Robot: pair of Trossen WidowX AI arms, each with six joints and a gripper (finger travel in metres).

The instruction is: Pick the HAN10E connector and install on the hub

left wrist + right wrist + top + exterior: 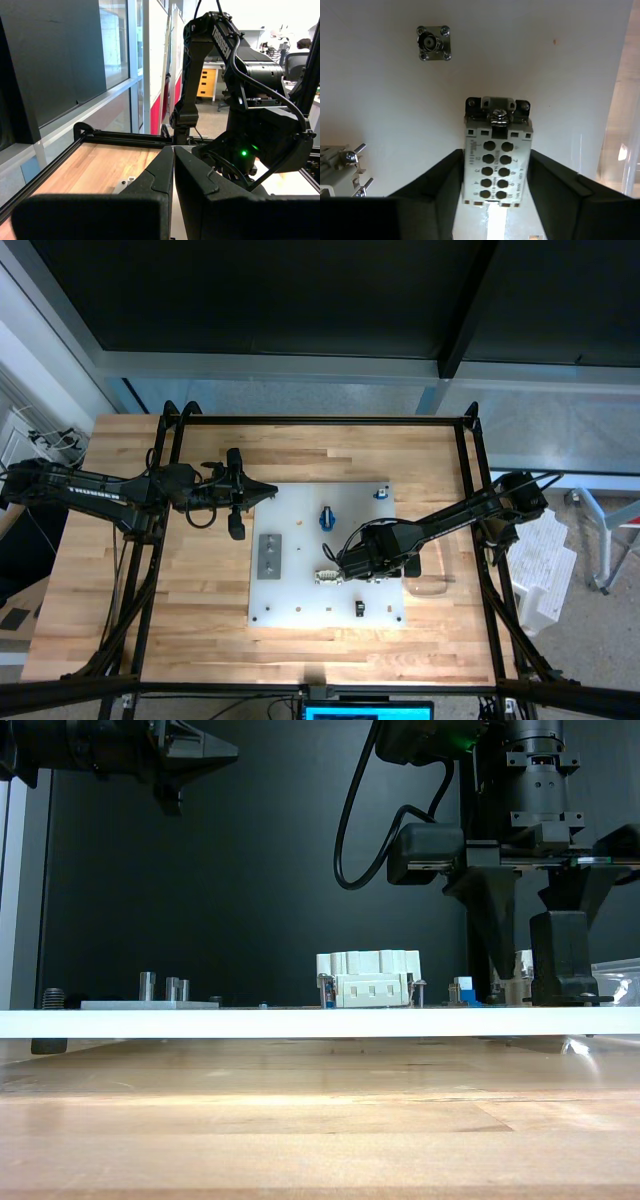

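Nearest on the white board lay a small black part. Just beyond it sat the hub, beige and eared, screws showing at its end.

The right arm reached in from the desk's right edge and bent at the wrist, so the right gripper pointed straight down at the board, just right of the hub. Its jaws were closed against both sides of the connector, grasping it. The connector stood between them at board level, apart from the hub, and showed two rows of five round holes. The small numbers beside the holes were too fine to read surely. A green light glowed on this arm, and "TROSSEN" ran along its upper link.

A clear bag lay at the board's right edge; I could not tell what it held.

Farther back stood a grey block with pegs, then a blue part and a round metal socket.

Farthest, the left arm stretched level, high above the desk's left side. It also read "TROSSEN". The left gripper pointed inward, its jaws clenched on nothing.
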